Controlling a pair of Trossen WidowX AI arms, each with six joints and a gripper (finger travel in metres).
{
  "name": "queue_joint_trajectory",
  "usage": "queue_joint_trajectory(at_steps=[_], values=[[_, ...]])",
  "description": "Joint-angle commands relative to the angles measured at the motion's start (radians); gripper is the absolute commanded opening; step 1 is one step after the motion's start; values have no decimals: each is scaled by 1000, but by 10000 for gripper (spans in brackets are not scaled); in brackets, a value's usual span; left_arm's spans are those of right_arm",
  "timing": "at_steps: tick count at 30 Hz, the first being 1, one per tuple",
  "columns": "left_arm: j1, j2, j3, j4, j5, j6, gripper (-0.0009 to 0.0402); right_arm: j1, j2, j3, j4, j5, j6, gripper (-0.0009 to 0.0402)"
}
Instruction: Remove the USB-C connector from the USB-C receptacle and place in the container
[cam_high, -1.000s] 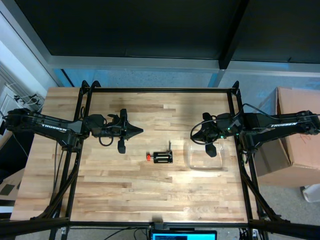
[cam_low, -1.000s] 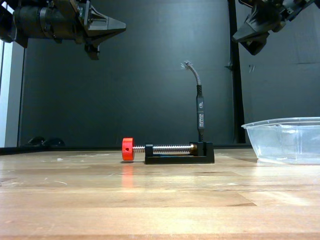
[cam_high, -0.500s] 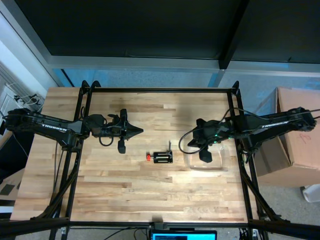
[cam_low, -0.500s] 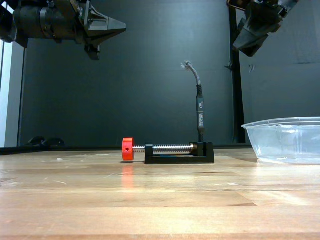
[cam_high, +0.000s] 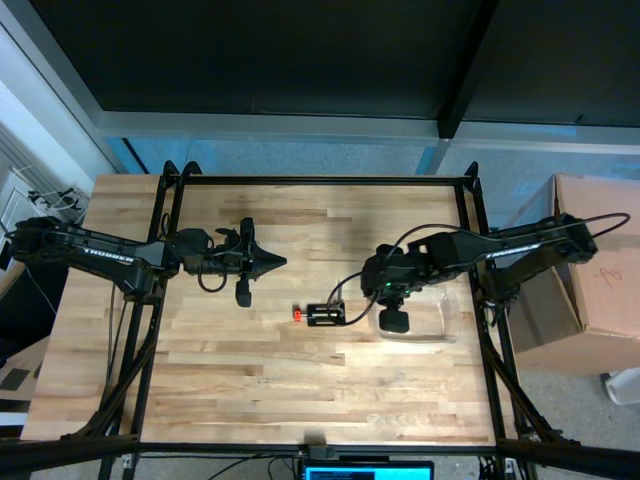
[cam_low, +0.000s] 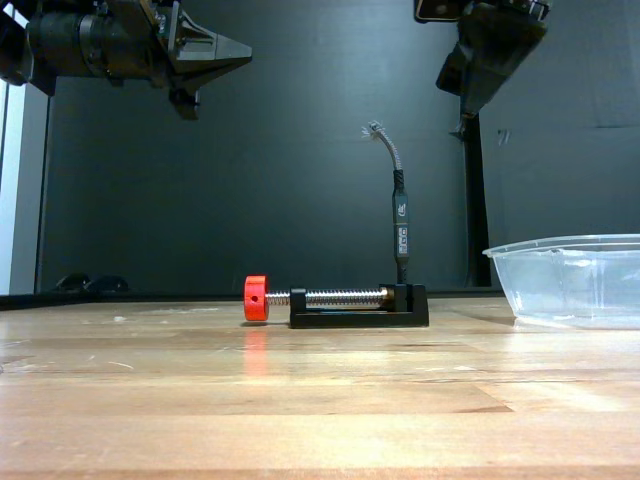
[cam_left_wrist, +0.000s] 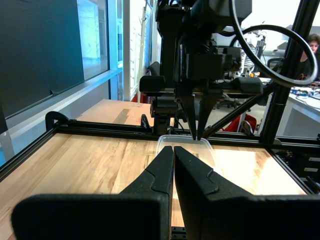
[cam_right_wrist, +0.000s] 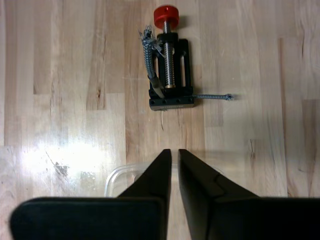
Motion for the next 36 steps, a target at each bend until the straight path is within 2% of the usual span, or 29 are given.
queue_joint_trajectory(at_steps=[1,9,14,19,36], values=[[0,0,0,0,0,0,0,3,53,63,-31,5,15,61],[0,0,0,0,0,0,0,10,147,172,-61,6,18,161],[0,0,0,0,0,0,0,12,175,178,-68,6,17,198],[0,0,0,0,0,0,0,13,183,178,-68,6,17,206],[0,0,0,0,0,0,0,16,183,173,-39,23,18,194]])
